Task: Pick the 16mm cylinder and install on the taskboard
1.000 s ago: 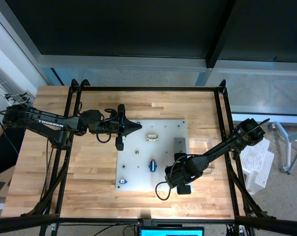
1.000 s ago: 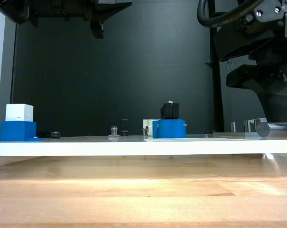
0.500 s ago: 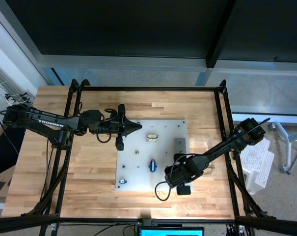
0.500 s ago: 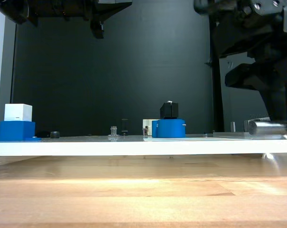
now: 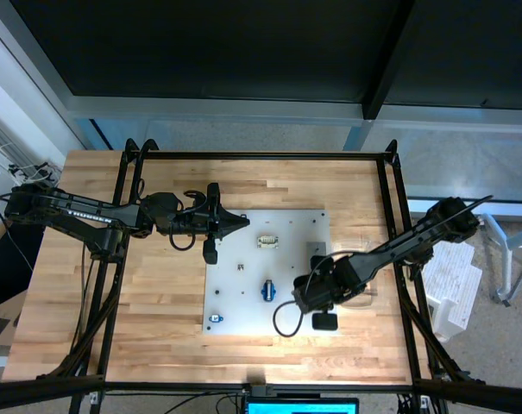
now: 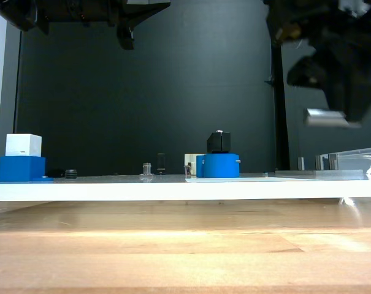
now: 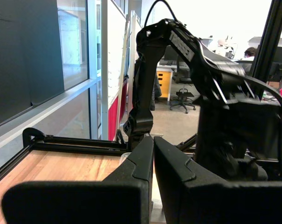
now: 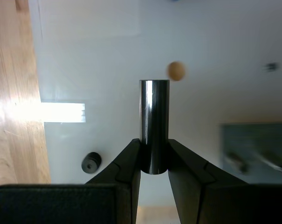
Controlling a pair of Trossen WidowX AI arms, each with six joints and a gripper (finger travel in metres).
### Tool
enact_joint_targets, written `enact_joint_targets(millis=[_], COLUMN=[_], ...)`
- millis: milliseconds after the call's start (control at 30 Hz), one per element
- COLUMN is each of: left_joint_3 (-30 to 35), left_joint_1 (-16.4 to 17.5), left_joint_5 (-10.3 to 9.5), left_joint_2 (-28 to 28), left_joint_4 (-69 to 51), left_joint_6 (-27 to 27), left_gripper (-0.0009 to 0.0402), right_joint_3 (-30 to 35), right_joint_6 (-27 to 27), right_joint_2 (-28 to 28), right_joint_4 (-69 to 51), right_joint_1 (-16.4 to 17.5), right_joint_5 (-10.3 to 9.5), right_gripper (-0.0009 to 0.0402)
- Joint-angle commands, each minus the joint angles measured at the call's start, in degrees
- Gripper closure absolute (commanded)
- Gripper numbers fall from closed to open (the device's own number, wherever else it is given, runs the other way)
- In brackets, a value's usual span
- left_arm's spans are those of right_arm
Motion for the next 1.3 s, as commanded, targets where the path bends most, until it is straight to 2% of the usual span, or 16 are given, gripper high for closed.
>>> enact_joint_targets(millis=[33,167,700,1100,1300], left_joint_3=[0.0,0.0,0.4,0.4,0.4], left_joint_1=[0.0,0.0,0.0,0.0,0.0], left_joint_5=[0.02,0.02,0.02,0.37,0.42], left_joint_2=[0.0,0.0,0.1,0.5,0.6], left_joint_4=[0.0,0.0,-2.1,-6.5,-8.6], left_joint_6=[0.0,0.0,0.5,0.0,-0.5], left_gripper=[0.0392,0.0392,0.0392,0.0392,0.0392], right_joint_3=[2.6,5.6,17.5,24.9,27.8], right_joint_6=[-1.6,-3.3,-12.0,-19.2,-20.8], right_joint_2=[-1.1,-2.0,-2.3,-2.2,-1.6], right_joint_4=[-3.7,-7.3,-15.1,-19.5,-19.5], right_joint_1=[-2.3,-5.5,-15.9,-21.6,-22.5], right_joint_5=[0.02,-1.51,-1.46,-1.49,-1.36], right_gripper=[0.0384,0.0384,0.0384,0.0384,0.0384])
